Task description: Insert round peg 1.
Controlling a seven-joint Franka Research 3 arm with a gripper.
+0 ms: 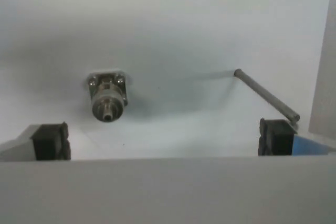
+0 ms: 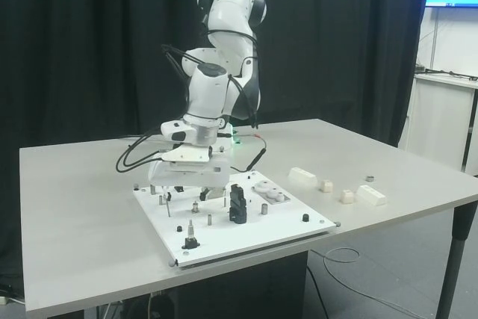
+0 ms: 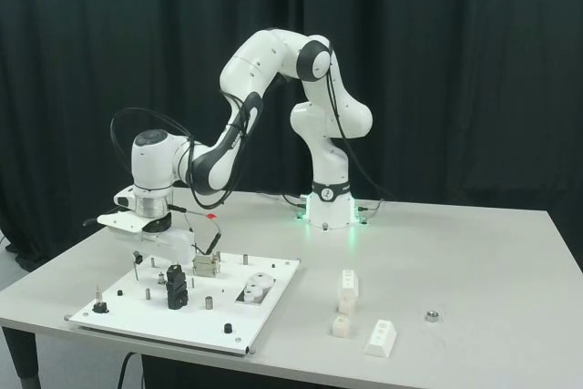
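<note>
now | claw (image 1: 163, 140) spread, 2 fingers | 1 round peg (image 1: 266, 95) by one fingertip | 1 screwed connector (image 1: 107, 96)

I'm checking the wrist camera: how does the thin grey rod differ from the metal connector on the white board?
The grey rod is long, thin and plain; the metal connector is short, stubby and stepped. The rod runs slanted beside one black fingertip pad; the connector sits apart, between the open fingers. The connector has a screwed flange; the rod shows none. Both stand out from the white board.
</note>
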